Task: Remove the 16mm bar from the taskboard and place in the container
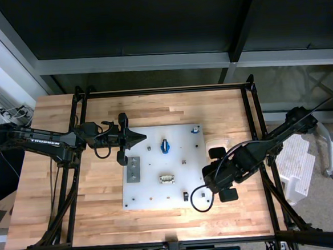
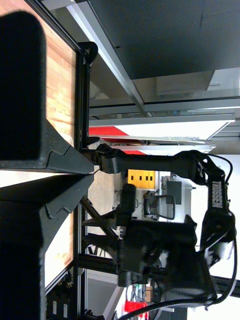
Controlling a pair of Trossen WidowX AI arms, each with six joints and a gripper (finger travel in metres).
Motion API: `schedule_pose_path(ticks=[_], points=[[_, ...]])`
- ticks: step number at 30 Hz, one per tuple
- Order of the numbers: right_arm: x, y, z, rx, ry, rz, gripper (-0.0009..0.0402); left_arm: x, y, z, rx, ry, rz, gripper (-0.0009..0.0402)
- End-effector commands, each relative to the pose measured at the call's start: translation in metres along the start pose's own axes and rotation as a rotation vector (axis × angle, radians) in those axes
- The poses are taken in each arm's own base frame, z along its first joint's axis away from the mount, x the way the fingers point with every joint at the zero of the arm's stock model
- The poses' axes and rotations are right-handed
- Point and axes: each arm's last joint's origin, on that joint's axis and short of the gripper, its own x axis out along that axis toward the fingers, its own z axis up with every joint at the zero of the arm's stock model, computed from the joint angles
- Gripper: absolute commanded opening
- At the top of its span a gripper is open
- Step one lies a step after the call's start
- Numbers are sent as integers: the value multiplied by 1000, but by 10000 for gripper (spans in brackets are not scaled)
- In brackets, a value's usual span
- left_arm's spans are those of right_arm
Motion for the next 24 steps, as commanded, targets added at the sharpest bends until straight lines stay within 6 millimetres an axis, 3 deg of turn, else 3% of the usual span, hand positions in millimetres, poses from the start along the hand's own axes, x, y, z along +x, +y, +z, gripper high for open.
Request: schedule_pose_path(ticks=[1, 12, 24], points=[[11, 6, 2, -8, 34, -13, 176, 0, 0, 0, 0, 0, 0, 0], [45, 24, 10, -47, 110, -49, 275, 0, 0, 0, 0, 0, 0, 0], [77, 37, 5, -82, 99, -43, 284, 0, 0, 0, 0, 0, 0, 0]])
